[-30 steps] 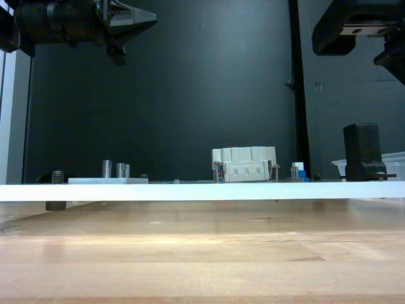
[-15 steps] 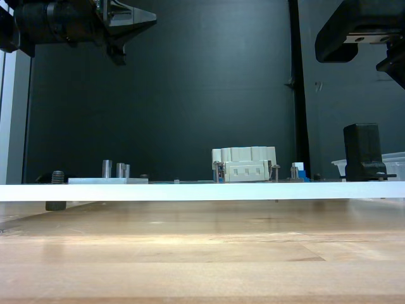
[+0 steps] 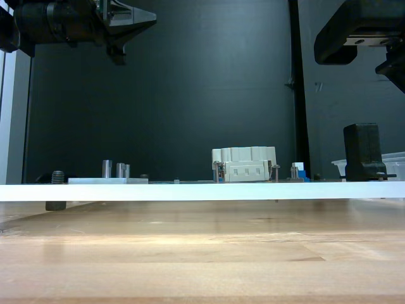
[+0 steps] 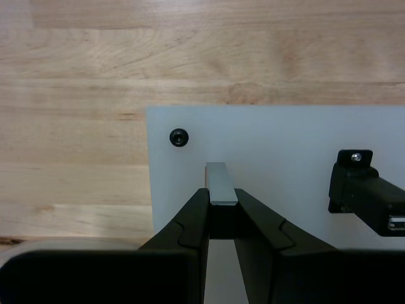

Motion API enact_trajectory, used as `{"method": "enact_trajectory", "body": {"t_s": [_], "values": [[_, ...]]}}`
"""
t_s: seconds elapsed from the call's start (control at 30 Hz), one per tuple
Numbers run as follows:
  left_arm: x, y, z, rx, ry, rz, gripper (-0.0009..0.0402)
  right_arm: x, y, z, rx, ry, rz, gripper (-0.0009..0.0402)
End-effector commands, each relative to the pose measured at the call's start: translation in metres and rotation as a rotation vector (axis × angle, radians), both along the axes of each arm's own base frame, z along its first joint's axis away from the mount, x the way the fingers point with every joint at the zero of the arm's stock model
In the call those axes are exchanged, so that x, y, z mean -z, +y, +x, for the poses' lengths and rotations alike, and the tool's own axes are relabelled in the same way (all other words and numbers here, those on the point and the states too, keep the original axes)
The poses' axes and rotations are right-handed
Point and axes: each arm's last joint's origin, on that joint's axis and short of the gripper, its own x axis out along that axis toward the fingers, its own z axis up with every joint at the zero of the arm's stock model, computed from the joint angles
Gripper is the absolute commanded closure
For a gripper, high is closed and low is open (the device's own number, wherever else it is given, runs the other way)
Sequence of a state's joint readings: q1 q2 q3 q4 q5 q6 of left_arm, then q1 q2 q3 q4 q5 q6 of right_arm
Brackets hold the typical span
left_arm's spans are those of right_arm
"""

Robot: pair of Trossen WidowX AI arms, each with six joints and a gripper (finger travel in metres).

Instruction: Pick the 16mm bar and install on taskboard

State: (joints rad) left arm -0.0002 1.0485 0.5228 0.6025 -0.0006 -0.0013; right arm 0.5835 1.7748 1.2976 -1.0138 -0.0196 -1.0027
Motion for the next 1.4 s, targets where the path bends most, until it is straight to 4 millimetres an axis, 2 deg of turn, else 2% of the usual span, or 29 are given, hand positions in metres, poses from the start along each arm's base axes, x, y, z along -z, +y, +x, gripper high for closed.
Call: {"method": "enact_trajectory", "body": {"t_s": [0.03, 1.4], "values": [[0.0, 0.0001, 0.0001, 0.0, 0.0, 0.0, 0.0393, 0.0001, 0.0, 0.0001, 0.002, 0.0, -0.001, 0.0393], [0.0001, 0.0001, 0.0001, 0.0, 0.0, 0.0, 0.0393, 0.0002, 0.0, -0.0012, -0.001, 0.0, -0.022, 0.0393]]}}
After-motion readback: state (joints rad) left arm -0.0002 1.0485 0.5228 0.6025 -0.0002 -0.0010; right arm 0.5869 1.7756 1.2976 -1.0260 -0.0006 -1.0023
